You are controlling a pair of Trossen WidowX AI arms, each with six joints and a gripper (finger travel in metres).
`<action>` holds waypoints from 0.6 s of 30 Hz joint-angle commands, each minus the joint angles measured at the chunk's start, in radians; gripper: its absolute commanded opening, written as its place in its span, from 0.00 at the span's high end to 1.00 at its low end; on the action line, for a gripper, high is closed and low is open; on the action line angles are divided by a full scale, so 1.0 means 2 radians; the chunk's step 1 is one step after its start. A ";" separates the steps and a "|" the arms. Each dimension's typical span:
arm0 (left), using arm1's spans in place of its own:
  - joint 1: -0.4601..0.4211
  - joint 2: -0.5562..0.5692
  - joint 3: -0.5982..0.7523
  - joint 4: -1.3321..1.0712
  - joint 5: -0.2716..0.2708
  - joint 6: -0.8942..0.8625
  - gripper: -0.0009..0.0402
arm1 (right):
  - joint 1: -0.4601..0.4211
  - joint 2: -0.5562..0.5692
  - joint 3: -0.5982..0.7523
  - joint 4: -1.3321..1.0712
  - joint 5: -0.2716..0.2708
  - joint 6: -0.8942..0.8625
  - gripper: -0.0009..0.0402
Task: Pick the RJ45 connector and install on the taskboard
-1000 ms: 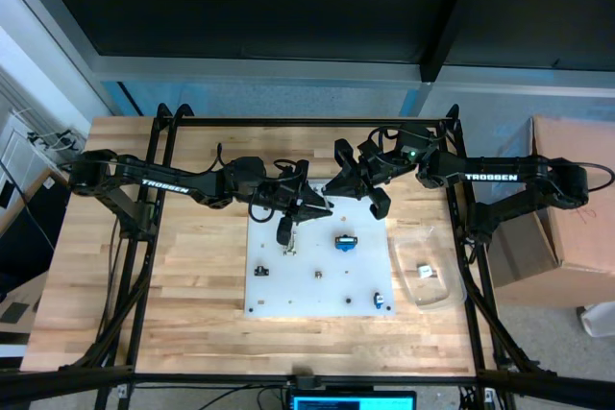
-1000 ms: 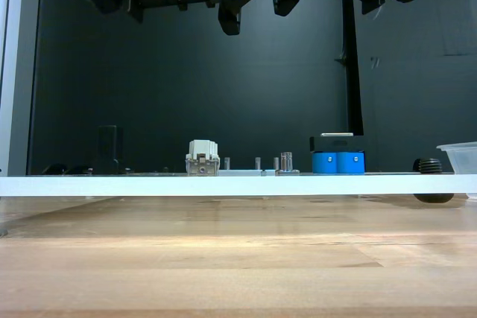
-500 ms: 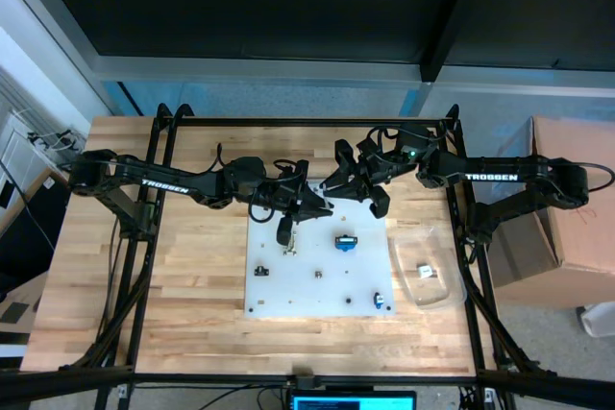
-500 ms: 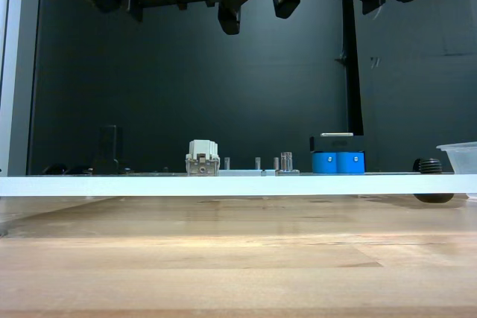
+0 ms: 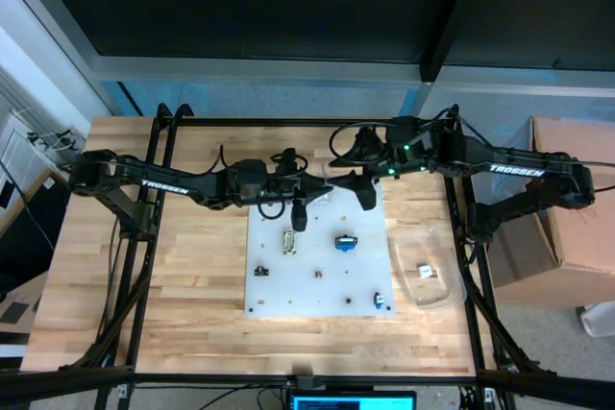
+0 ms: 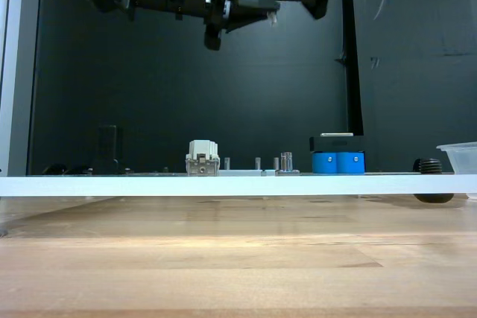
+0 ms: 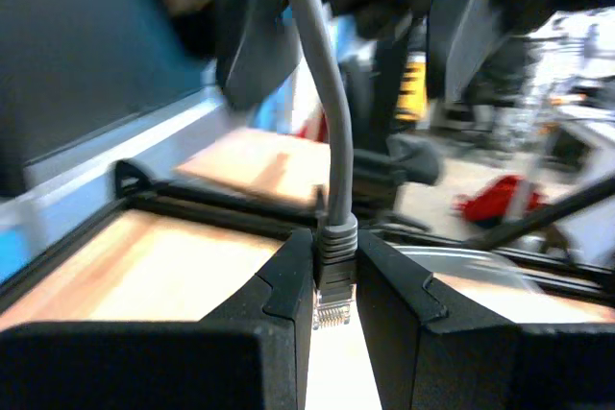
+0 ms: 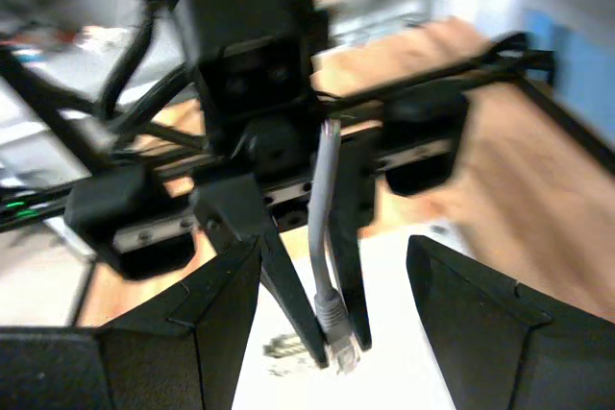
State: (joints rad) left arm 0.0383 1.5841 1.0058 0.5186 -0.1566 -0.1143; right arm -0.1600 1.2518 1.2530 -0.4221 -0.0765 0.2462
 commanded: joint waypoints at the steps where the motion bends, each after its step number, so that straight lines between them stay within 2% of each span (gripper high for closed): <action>1: -0.004 0.000 0.002 -0.014 -0.044 0.000 0.90 | 0.003 0.001 0.041 -0.065 0.055 0.027 0.47; 5: -0.011 0.000 0.022 -0.068 -0.095 0.000 0.87 | 0.006 0.001 0.074 -0.129 0.099 0.035 0.49; 7: -0.013 0.000 0.039 -0.108 -0.107 0.001 0.86 | 0.006 0.008 0.086 -0.151 0.119 0.048 0.51; 14: -0.014 0.000 0.084 -0.193 -0.131 0.002 0.87 | 0.026 0.050 0.115 -0.180 0.122 0.061 0.52; 18: -0.014 0.000 0.101 -0.241 -0.141 0.002 0.87 | 0.039 0.091 0.146 -0.203 0.138 0.071 0.52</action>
